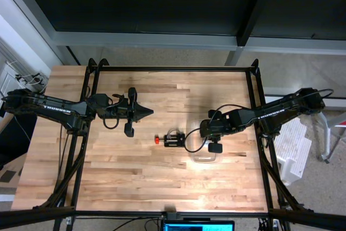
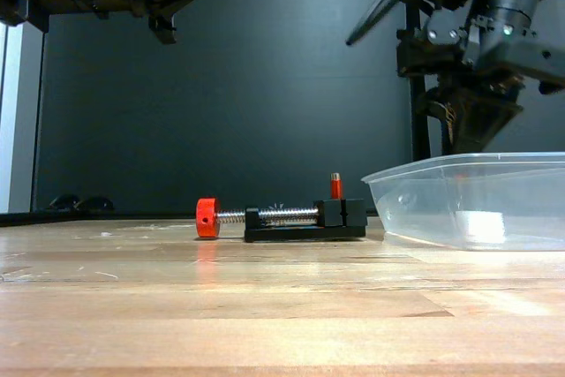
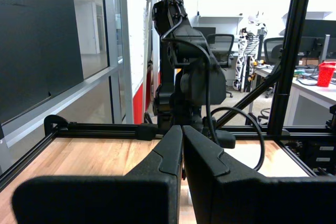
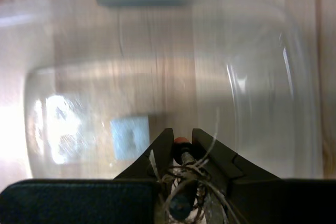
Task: Remove the RCA connector from the receptacle and place in the container
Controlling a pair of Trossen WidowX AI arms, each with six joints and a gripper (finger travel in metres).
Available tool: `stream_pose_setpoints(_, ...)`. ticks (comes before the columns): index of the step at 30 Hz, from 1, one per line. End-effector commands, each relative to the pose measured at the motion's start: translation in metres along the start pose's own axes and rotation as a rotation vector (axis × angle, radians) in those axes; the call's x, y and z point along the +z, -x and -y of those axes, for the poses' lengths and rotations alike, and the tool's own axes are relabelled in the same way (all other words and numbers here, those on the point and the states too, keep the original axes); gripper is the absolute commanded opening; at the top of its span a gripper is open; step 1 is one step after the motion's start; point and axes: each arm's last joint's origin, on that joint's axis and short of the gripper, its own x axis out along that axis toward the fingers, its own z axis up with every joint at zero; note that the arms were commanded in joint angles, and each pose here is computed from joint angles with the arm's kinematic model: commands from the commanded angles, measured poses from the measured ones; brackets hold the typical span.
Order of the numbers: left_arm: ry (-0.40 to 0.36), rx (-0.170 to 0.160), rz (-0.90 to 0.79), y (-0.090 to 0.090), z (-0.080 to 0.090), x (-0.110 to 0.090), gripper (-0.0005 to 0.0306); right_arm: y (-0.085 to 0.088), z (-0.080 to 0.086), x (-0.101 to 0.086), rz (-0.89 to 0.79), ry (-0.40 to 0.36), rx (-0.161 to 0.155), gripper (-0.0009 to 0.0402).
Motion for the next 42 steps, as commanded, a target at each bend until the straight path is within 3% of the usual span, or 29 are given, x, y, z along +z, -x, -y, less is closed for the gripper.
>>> stream_pose_setpoints(1,0.000,0.000,0.000,0.000,0.000,0.000,0.0000,-0.006,0.001,-0.007,-0.027,-0.017,-0.007,0.0003)
stream_pose_setpoints(16,0.000,0.000,0.000,0.000,0.000,0.000,0.0000,-0.008,0.001,-0.011,-0.043,-0.017,-0.018,0.0110)
stream_pose_setpoints(26,0.000,0.000,0.000,0.000,0.000,0.000,0.0000,-0.005,0.001,-0.009,-0.042,-0.017,-0.011,0.0147)
stream_pose_setpoints(33,0.000,0.000,0.000,0.000,0.000,0.000,0.0000,0.022,0.000,0.016,0.003,-0.007,0.029,0.0130)
stream_pose_setpoints(37,0.000,0.000,0.000,0.000,0.000,0.000,0.0000,0.047,0.002,0.035,0.117,0.026,0.043,0.0107)
stream_pose_setpoints(42,0.000,0.000,0.000,0.000,0.000,0.000,0.0000,0.074,0.017,0.049,0.320,0.012,0.046,0.0055)
